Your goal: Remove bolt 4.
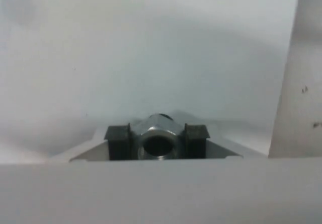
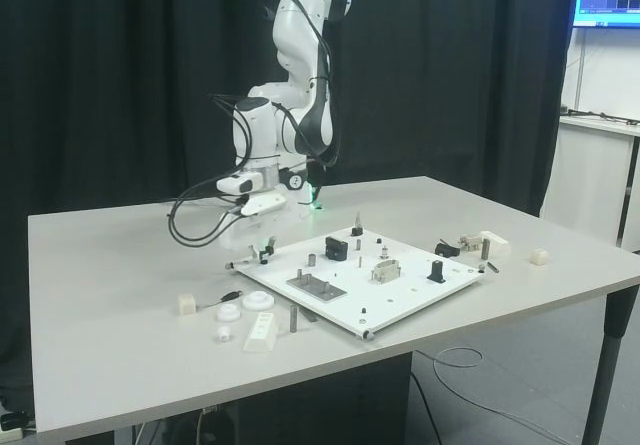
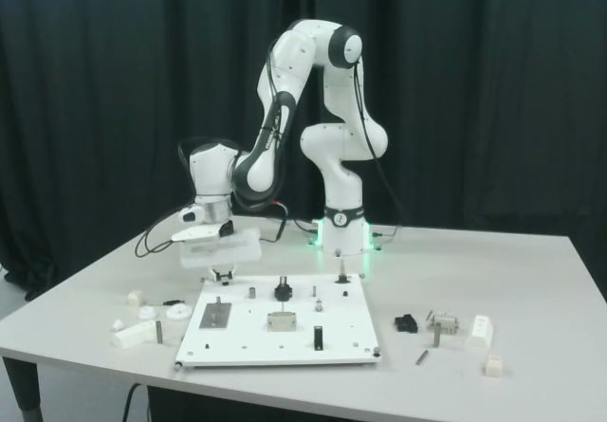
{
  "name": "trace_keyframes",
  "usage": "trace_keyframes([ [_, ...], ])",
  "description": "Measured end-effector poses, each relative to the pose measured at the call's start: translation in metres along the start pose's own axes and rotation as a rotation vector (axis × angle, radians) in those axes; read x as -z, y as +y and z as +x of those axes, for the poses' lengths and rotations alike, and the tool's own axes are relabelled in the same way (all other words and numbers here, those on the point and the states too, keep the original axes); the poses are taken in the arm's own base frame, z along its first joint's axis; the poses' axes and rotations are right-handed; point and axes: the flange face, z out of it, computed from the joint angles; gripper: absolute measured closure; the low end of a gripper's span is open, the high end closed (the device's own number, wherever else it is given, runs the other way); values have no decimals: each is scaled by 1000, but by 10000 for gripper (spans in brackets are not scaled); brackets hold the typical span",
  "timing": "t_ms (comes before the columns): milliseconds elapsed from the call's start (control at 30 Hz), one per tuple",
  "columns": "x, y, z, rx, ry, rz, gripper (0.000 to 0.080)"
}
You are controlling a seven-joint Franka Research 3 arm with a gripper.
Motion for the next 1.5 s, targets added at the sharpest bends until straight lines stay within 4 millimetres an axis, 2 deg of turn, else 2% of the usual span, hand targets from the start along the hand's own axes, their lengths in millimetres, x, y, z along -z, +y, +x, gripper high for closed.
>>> trace_keyframes([
  [400, 0, -1, 0, 253, -4, -5, 577],
  [1000, 3, -5, 3, 431, -45, -21, 578],
  [1500, 22, 0, 5, 491, -63, -2, 578],
])
